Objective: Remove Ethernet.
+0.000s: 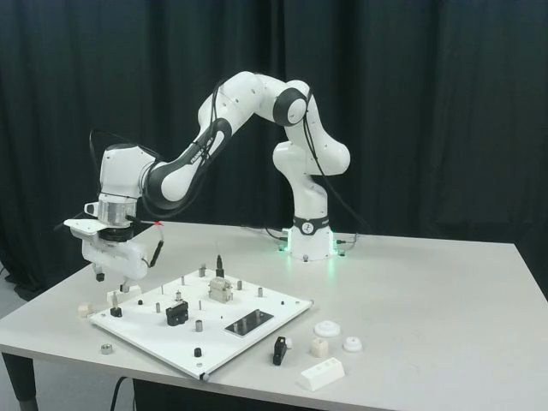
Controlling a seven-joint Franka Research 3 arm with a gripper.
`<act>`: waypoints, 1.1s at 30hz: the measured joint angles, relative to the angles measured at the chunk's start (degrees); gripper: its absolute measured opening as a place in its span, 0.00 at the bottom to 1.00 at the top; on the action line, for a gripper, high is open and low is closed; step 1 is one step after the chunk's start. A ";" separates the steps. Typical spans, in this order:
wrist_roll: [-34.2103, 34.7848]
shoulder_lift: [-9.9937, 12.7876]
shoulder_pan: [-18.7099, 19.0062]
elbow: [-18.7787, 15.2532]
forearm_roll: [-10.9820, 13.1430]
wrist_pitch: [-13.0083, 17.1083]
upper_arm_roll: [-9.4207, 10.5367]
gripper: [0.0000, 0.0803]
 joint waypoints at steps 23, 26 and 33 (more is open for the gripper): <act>35.33 1.35 -0.29 -0.01 -0.31 1.70 -1.63 1.00; 40.70 1.35 -0.29 -0.01 -0.73 1.34 -1.84 1.00; 50.18 1.35 -0.23 0.09 -1.40 -0.02 -1.91 1.00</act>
